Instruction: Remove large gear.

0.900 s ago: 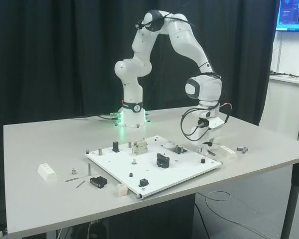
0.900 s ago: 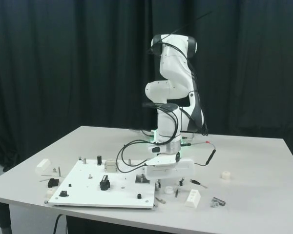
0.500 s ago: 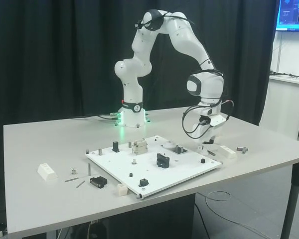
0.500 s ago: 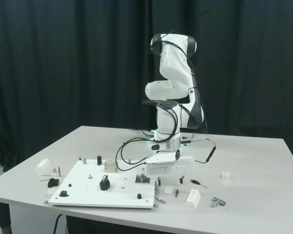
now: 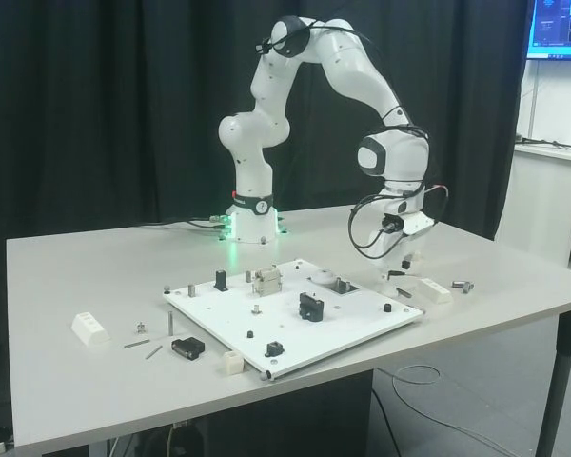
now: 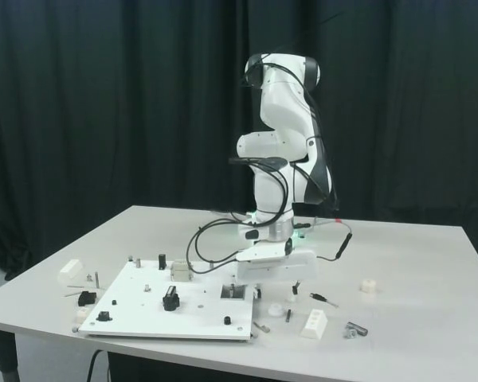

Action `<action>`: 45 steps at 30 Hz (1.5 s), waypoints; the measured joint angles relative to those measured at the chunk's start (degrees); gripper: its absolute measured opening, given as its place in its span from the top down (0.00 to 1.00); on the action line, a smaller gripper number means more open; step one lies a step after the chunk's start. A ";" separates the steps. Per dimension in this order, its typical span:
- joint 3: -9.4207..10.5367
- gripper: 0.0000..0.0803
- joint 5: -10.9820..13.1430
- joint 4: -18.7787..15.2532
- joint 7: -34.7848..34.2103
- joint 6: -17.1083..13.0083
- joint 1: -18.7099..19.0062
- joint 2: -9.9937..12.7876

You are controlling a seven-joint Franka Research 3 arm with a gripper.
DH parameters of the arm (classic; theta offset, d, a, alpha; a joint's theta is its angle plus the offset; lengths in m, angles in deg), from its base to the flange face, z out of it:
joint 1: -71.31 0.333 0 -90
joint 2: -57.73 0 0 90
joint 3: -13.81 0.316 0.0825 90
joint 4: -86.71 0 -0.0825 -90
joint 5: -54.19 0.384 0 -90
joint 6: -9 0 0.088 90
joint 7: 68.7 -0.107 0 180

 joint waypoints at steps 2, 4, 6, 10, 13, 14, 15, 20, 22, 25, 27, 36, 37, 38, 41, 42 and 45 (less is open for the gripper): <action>-0.03 0.00 -0.02 0.03 0.00 0.12 0.00 -0.13; -0.06 0.00 -0.07 0.08 0.00 0.32 0.00 -0.27; -0.10 0.00 -0.25 0.13 0.00 0.65 0.00 -0.46; -0.36 0.00 -0.93 0.16 0.00 1.40 0.00 -0.98; -0.71 0.00 -1.79 0.16 0.00 2.33 0.00 -1.49; -0.86 0.00 -1.93 0.16 -0.02 2.74 0.00 -1.70; -1.00 0.00 -1.97 0.16 -0.07 3.18 0.00 -1.91; -1.73 0.00 -2.60 0.16 -0.71 5.25 0.00 -2.95; -1.99 0.00 -3.07 0.16 -0.80 5.97 0.00 -3.32; -2.50 0.00 -4.18 0.16 -0.83 7.24 0.00 -3.97; -2.81 0.00 -5.00 0.16 -0.83 8.08 0.00 -4.36; -4.43 0.00 -9.74 -0.50 -0.81 11.00 -0.45 -6.19; -4.50 0.00 -10.13 -0.71 -0.79 11.05 -0.62 -6.37; -4.55 0.00 -10.53 -0.94 -0.78 11.07 -0.82 -6.55; -4.64 0.00 -11.12 -1.67 -0.69 11.09 -1.48 -7.00; -4.65 0.00 -11.26 -1.95 -0.60 11.09 -1.73 -7.15; -4.66 0.00 -11.63 -2.77 -0.28 11.08 -2.46 -7.53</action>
